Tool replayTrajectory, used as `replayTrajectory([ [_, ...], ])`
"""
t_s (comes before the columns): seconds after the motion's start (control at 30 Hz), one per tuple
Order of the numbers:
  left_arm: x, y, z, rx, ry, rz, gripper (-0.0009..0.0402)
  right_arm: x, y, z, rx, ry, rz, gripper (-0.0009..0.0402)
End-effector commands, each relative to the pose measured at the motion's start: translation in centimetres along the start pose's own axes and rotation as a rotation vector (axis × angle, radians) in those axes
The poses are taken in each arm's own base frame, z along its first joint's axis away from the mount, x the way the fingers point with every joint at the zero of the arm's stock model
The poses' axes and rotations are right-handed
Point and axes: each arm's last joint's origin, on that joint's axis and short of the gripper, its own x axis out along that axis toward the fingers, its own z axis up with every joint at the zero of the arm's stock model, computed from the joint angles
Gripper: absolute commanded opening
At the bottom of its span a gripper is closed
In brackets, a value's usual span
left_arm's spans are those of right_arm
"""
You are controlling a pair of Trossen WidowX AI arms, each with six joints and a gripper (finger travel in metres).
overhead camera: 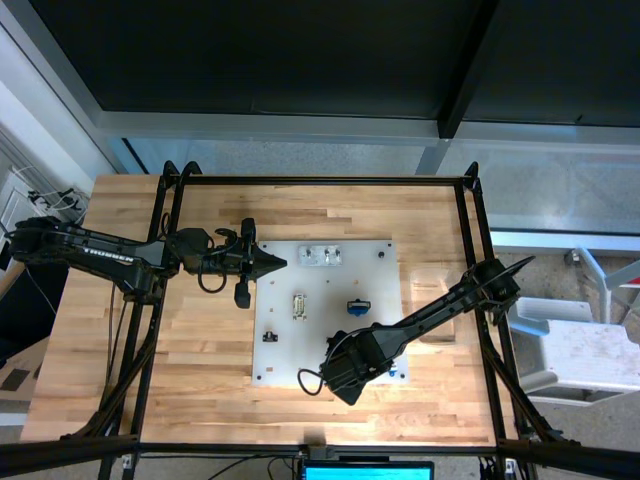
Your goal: Unfasten the M12 fastener and place in the container
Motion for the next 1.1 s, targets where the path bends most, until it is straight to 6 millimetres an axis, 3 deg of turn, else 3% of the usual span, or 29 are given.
replayTrajectory([
  [0.03, 0.0, 0.0, 0.0, 0.000, 0.000, 0.000, 0.0000, 0.0, 0.0, 0.0, -0.002, -0.001, -0.001, 0.0237],
  [0.67, 0.0, 0.0, 0.0, 0.000, -0.001, 0.000, 0.0000, 1.4, -0.4, -0.3, -0.006, 0.003, -0.006, 0.0226],
  [1.1, 0.0, 0.0, 0.0, 0.000, 0.000, 0.000, 0.0000, 1.4, -0.3, -0.4, -0.017, -0.001, 0.001, 0.0097],
])
